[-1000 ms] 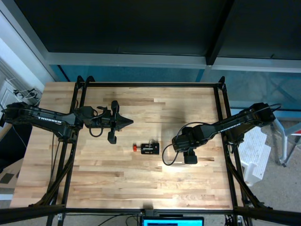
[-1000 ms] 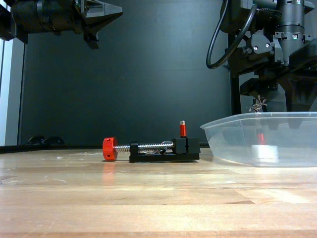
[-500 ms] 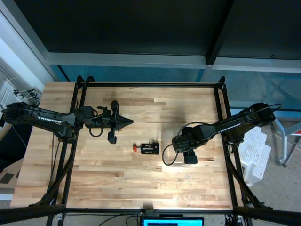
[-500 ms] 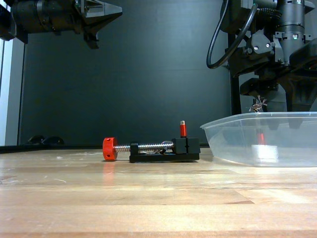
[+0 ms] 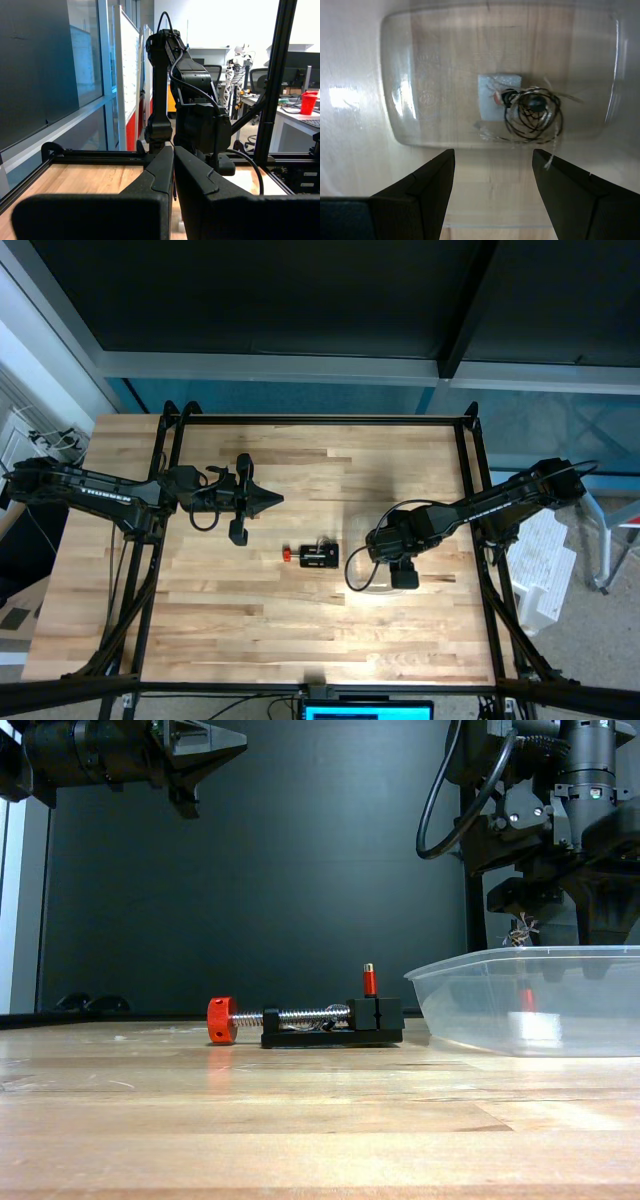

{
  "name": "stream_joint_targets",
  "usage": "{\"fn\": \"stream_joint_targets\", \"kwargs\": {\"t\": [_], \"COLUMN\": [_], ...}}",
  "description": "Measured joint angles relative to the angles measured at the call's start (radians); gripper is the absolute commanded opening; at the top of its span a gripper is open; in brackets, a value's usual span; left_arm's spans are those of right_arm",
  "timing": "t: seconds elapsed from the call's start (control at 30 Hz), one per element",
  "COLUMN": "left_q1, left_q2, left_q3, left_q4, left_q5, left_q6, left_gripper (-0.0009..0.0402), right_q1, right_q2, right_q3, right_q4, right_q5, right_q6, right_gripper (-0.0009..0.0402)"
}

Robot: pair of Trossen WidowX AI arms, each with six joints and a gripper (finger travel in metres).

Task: Pick the rca connector and install on the hub

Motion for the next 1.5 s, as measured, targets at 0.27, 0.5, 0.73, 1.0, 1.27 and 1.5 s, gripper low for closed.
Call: {"fn": "stream_joint_targets", "kwargs": {"t": [0.27, 0.5, 0.73, 1.0, 1.27, 1.5], "left_q1": [0.0, 0.0, 0.0, 0.0, 0.0, 0.0], "left_q2": [0.0, 0.0, 0.0, 0.0, 0.0, 0.0], "left_q3": [0.0, 0.0, 0.0, 0.0, 0.0, 0.0], "left_q4": [0.0, 0.0, 0.0, 0.0, 0.0, 0.0], "left_q5": [0.0, 0.0, 0.0, 0.0, 0.0, 0.0], "left_q6": [0.0, 0.0, 0.0, 0.0, 0.0, 0.0], "left_gripper": [0.0, 0.0, 0.0, 0.0, 0.0, 0.0], "right_q1": [0.0, 0.0, 0.0, 0.0, 0.002, 0.001], "right_q2": [0.0, 0.0, 0.0, 0.0, 0.023, 0.083], "right_q3": [0.011, 0.011, 0.011, 0.023, 0.05, 0.073], "right_q4": [0.0, 0.0, -0.006, -0.002, -0.003, 0.01], "right_q5": [-0.009, -0.008, -0.022, -0.026, 0.003, 0.014], "right_q6": [0.103, 0.103, 0.102, 0.045, 0.031, -0.005], "right_gripper": [0.0216, 0.0216, 0.0216, 0.0216, 0.0216, 0.0216]}}
